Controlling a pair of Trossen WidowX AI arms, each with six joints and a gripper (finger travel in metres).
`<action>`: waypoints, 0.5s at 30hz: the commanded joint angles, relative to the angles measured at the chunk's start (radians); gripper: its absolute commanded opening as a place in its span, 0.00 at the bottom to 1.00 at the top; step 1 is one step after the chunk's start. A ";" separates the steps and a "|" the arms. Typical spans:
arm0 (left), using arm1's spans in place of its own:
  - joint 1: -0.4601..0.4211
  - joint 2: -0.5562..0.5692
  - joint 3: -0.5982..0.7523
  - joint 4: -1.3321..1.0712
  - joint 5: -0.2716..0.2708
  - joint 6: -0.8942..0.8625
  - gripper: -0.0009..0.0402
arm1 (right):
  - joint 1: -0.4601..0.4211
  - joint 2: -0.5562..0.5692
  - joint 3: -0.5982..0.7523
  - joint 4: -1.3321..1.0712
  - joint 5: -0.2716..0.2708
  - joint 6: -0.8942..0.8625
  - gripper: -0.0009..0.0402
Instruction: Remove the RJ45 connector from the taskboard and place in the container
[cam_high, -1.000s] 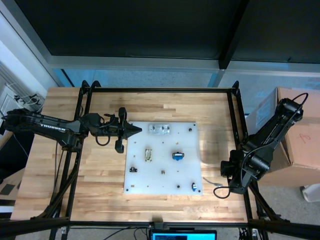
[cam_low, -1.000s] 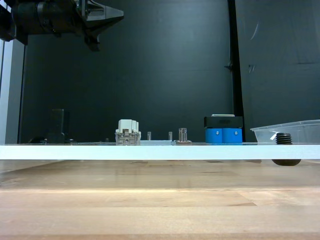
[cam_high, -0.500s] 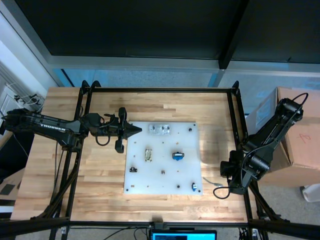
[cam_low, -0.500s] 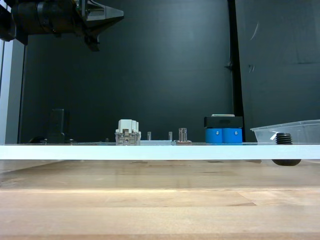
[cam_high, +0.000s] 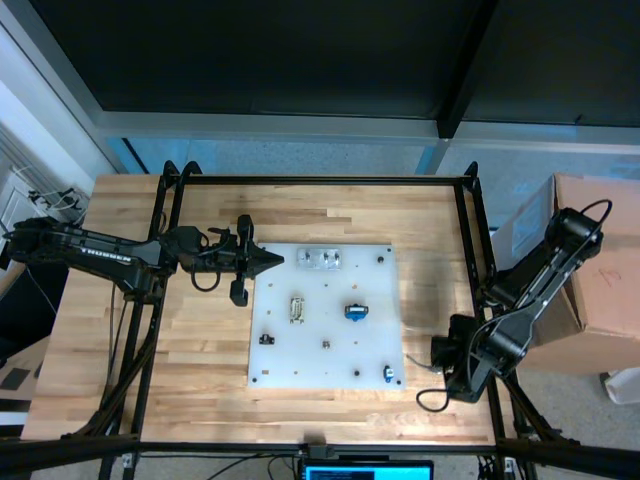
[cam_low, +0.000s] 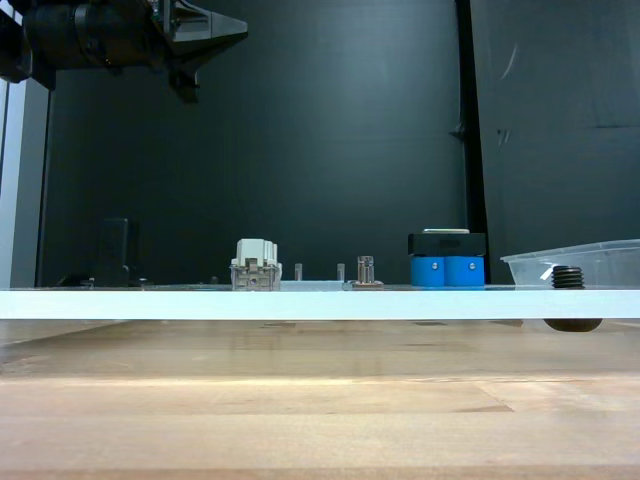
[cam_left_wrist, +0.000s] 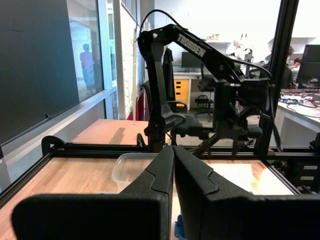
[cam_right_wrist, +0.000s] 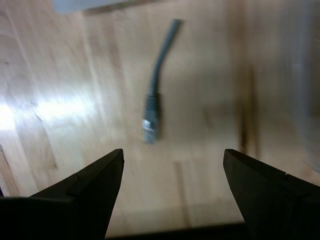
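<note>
- The connector (cam_right_wrist: 151, 117) lies free on the bench (cam_right_wrist: 60, 75), off the board (cam_high: 375, 290), with a short grey cable stub attached. It looks light and stiff, and its clip is probably fragile, so the ribbed boot behind the plug seems the safest hold.
- The right pincer (cam_right_wrist: 171, 157) hovers above it, spread wide and empty.
- The left pincer (cam_left_wrist: 173, 150) is pressed together and empty, high at the board's left edge, pointing toward the clear container (cam_left_wrist: 131, 167).

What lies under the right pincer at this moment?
The RJ45 connector lies free on the wooden table, below the open right pincer. In the high view the arm hides it. The left pincer hangs shut over the left edge of the taskboard.
</note>
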 joint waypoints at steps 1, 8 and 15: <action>0.000 0.000 0.000 0.000 0.000 0.000 0.02 | 0.000 0.053 -0.001 0.044 0.003 0.000 0.70; 0.000 0.000 0.000 0.000 0.000 0.000 0.02 | 0.000 0.115 -0.037 0.128 0.011 -0.021 0.70; 0.000 0.000 0.000 0.000 0.000 0.000 0.02 | -0.002 0.146 -0.061 0.156 0.038 -0.039 0.70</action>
